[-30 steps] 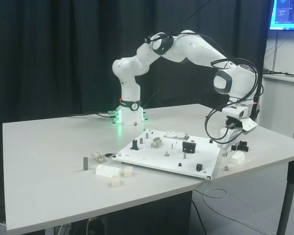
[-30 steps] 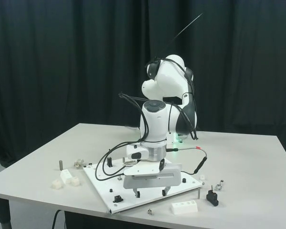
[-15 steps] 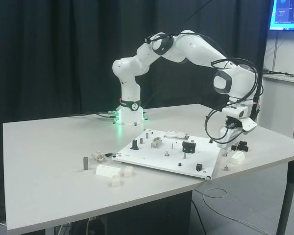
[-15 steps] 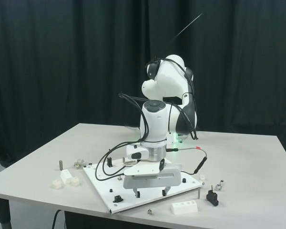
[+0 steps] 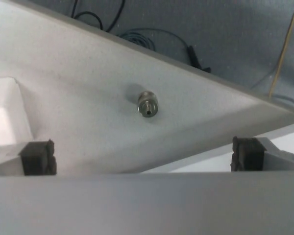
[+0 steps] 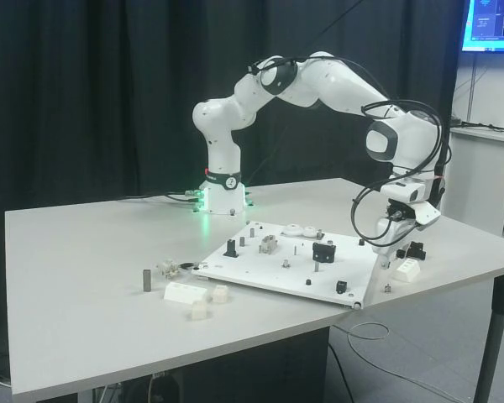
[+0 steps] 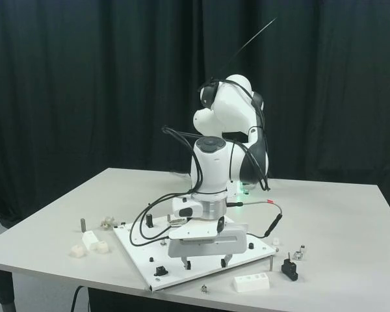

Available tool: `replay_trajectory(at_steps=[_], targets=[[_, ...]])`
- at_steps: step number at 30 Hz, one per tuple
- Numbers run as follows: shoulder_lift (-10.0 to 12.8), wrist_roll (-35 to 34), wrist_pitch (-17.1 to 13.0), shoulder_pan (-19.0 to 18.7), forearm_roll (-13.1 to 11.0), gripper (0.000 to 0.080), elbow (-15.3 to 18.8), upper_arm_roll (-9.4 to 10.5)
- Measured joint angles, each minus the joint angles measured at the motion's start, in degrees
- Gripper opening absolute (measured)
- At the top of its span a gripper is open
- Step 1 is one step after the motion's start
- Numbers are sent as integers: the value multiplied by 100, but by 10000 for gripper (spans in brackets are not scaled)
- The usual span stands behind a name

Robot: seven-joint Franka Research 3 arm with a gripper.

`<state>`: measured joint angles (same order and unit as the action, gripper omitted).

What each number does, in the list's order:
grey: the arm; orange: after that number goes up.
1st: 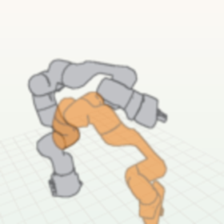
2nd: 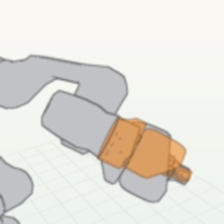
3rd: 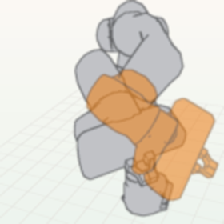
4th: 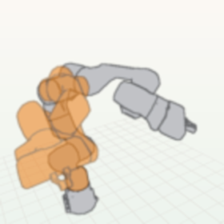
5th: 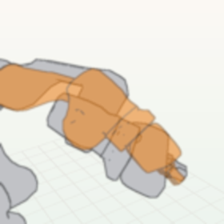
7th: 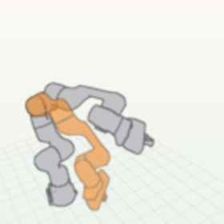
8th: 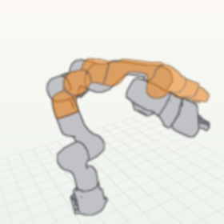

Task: Remove square peg 2.

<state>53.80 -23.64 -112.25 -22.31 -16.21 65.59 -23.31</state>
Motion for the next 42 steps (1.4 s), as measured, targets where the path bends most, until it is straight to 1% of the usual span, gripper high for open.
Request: replay_trajectory(at_steps=[10, 15, 23, 29, 33, 36, 42], targets=[[-6, -84, 16, 48, 0, 800, 0, -36], [-43, -218, 131, 88, 38, 800, 0, -77], [-173, -409, 471, 178, 242, 800, 26, -111], [-291, -620, 690, 263, 510, 800, 94, -109], [-396, -724, 737, 322, 665, 800, 247, -92], [-494, -978, 735, 374, 730, 800, 423, -73], [-752, -1554, 630, 565, 948, 800, 869, 82]])
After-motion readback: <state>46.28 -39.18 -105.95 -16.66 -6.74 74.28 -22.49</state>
